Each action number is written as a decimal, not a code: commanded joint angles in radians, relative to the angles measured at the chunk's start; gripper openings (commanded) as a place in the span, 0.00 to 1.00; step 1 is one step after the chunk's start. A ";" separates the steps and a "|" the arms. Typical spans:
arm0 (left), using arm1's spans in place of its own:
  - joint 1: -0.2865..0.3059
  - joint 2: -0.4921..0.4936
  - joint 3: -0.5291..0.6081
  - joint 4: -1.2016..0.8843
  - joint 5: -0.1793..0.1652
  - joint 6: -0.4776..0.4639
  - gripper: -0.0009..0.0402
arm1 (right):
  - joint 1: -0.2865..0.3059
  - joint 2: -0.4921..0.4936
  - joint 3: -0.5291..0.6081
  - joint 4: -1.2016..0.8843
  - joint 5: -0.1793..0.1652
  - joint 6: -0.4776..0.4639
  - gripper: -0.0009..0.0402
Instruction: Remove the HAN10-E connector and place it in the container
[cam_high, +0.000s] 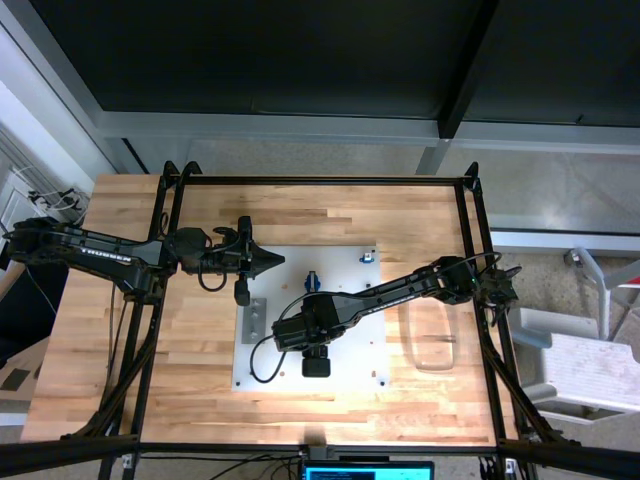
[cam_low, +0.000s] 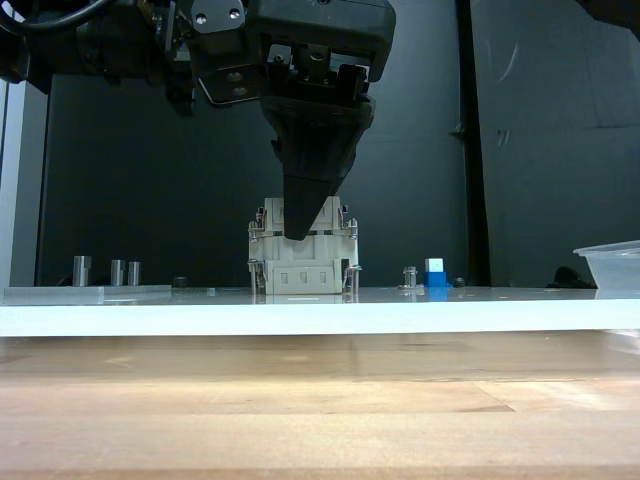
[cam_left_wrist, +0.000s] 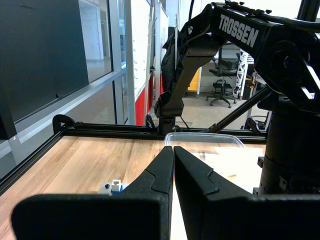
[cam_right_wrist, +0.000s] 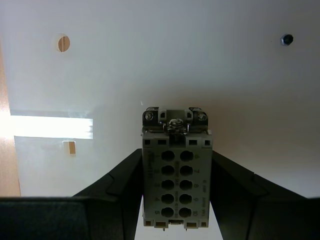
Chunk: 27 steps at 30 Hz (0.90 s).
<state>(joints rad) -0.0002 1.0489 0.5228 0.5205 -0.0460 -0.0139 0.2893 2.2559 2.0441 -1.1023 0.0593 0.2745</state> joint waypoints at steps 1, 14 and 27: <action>0.000 0.000 0.000 0.000 0.000 0.000 0.02 | 0.000 -0.006 0.000 -0.002 -0.003 0.000 0.12; 0.000 0.000 0.000 0.000 0.000 0.000 0.02 | 0.000 -0.039 0.000 -0.033 -0.004 -0.001 0.14; 0.000 0.000 0.000 0.001 0.000 0.000 0.02 | 0.001 -0.090 -0.006 -0.064 0.003 0.008 0.14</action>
<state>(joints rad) -0.0002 1.0489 0.5224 0.5205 -0.0460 -0.0143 0.2897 2.1742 2.0438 -1.1667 0.0589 0.2783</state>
